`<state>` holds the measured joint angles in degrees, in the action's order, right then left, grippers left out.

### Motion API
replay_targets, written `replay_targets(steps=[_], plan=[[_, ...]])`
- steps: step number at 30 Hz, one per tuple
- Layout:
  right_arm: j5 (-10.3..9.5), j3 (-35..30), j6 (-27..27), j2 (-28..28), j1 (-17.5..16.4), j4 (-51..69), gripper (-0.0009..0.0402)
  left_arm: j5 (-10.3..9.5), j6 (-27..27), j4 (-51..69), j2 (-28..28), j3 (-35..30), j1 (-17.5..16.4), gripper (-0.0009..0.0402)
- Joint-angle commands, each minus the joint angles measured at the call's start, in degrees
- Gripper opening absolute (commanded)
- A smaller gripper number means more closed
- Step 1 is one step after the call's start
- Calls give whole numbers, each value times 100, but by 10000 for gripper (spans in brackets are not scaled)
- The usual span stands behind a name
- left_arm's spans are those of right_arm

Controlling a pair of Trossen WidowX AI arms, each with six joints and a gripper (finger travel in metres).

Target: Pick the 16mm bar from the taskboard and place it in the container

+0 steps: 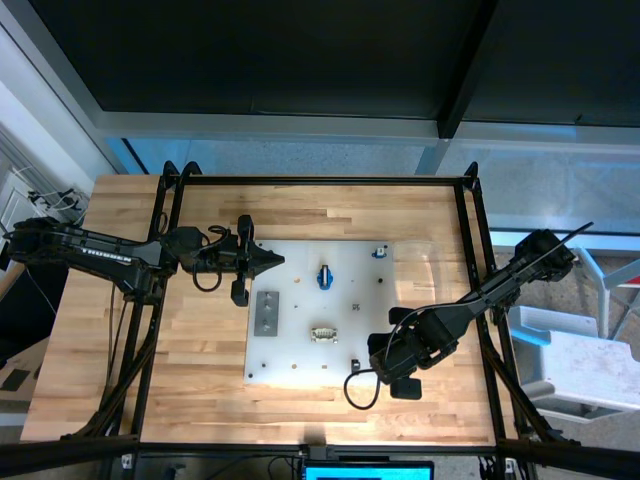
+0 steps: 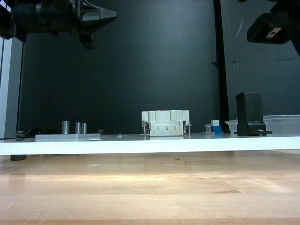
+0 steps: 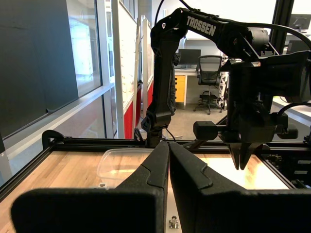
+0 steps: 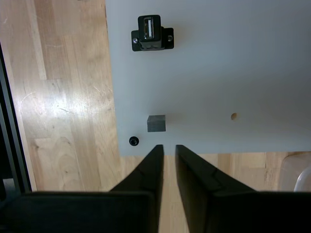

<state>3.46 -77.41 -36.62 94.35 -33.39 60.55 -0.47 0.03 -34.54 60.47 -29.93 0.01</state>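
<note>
Lining up my pick: right gripper point(image 4: 166, 147), fingers barely apart, above the taskboard point(image 4: 218, 73) near the bar point(image 4: 133, 141); left gripper point(image 3: 168, 143), fingers together, parked opposite.

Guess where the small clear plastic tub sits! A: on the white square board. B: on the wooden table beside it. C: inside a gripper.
B: the clear plastic tub rests on the wooden table beside the white square board; the right gripper hovers at the board's near-right corner, the left gripper above its far-left corner.
</note>
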Motion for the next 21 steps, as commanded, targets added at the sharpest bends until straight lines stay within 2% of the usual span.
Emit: replay_targets(steps=[1, 5, 14, 17, 21], plan=[[22, 2, -22, 20, -33, -11, 84, 2, -2, 0, 2, -2, -2, 0], [162, 0, -11, 140, -81, -35, 140, 2, -2, 0, 2, -2, -2, 0], [157, 2, 22, 260, -118, -103, 248, 2, -2, 0, 2, -2, 0, 0], [170, 7, 107, 280, -142, -136, 267, 2, -2, 0, 2, -2, -2, 0], [240, 7, 160, 361, -149, -168, 272, 2, -2, 0, 2, -2, -2, 0]])
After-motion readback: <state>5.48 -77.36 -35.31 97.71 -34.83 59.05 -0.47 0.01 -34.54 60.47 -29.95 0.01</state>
